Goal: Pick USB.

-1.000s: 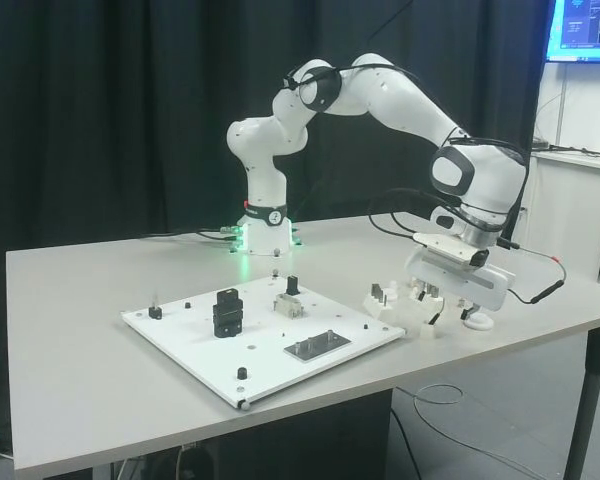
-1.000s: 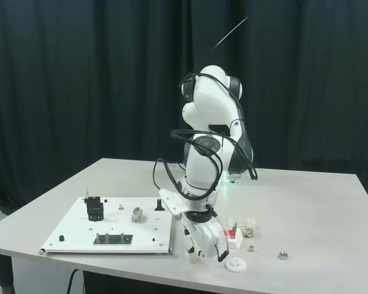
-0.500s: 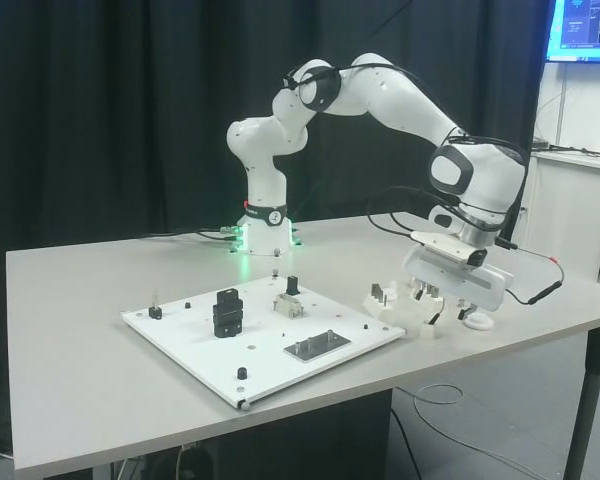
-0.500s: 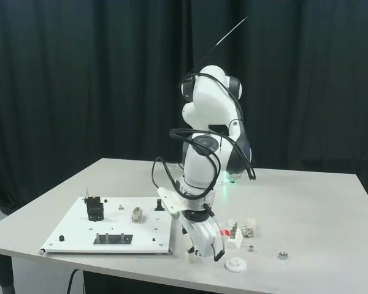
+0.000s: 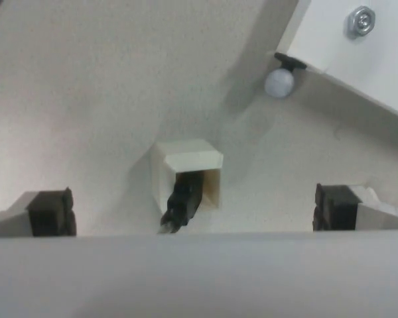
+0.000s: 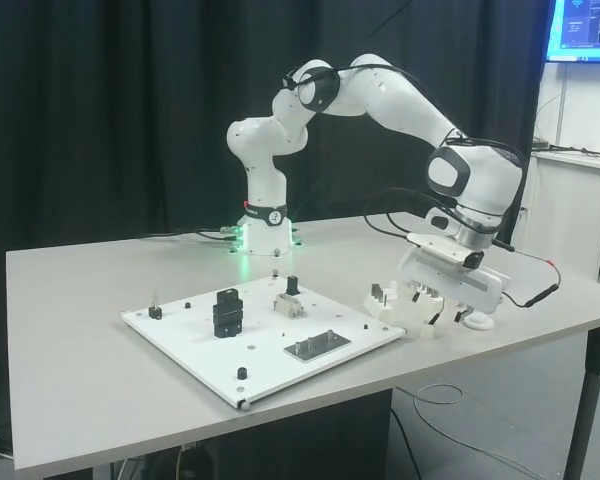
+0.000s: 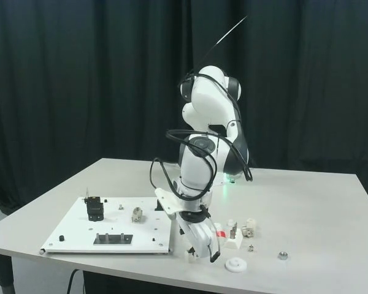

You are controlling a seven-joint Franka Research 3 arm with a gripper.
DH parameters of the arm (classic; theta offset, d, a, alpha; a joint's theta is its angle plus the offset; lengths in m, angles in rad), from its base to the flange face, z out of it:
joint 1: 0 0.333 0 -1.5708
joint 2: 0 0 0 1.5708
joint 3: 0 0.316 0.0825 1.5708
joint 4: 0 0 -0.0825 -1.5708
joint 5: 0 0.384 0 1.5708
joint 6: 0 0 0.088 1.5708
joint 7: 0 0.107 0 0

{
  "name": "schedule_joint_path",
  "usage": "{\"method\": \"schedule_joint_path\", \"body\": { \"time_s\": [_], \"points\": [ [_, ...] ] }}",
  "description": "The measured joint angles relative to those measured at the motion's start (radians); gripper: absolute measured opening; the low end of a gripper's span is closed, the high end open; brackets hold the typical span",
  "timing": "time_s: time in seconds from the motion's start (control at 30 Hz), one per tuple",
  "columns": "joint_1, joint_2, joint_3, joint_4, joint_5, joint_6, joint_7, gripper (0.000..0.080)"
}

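Reaching low over the grey table (image 6: 80, 300) near its edge, beside the white board (image 6: 190, 340), the tool (image 5: 192, 212) hangs wide open and empty. Between its fingers (image 5: 50, 212) the black USB plug (image 5: 179, 205) sits untouched in its small white holder (image 5: 186, 162), so descent, closing and lifting are probably all left.

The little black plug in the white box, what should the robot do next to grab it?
Probably go straight down. In the wrist view the black USB plug stands in its small white holder between the gripper's open black fingertips, which are still far from it, so it should lower before closing.
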Motion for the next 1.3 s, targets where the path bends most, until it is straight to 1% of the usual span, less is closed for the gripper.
{"method": "schedule_joint_path", "body": {
  "time_s": [0.27,0.3,0.57,0.6,0.77,0.8,0.97,1.0,1.3],
  "points": [
    [-0.001,0.006,0.003,0.0,0.0,0.0,-0.024,0.08],
    [-0.001,0.007,0.003,0.0,0.0,0.0,-0.034,0.0658],
    [-0.001,0.009,0.005,0.0,0.0,0.0,-0.068,0.0658],
    [-0.001,0.009,0.005,0.0,0.0,0.0,-0.07,0.033],
    [-0.001,0.009,0.005,0.0,0.0,0.0,-0.078,0.033],
    [-0.001,0.009,0.005,0.0,0.0,0.0,-0.079,0.0144],
    [-0.001,0.01,0.005,0.0,0.0,0.0,-0.084,0.0144],
    [-0.001,0.01,0.005,0.0,0.0,0.0,-0.085,0.0038],
    [-0.001,0.011,0.005,0.009,0.0,0.0,-0.1,0.0038]
  ]
}}
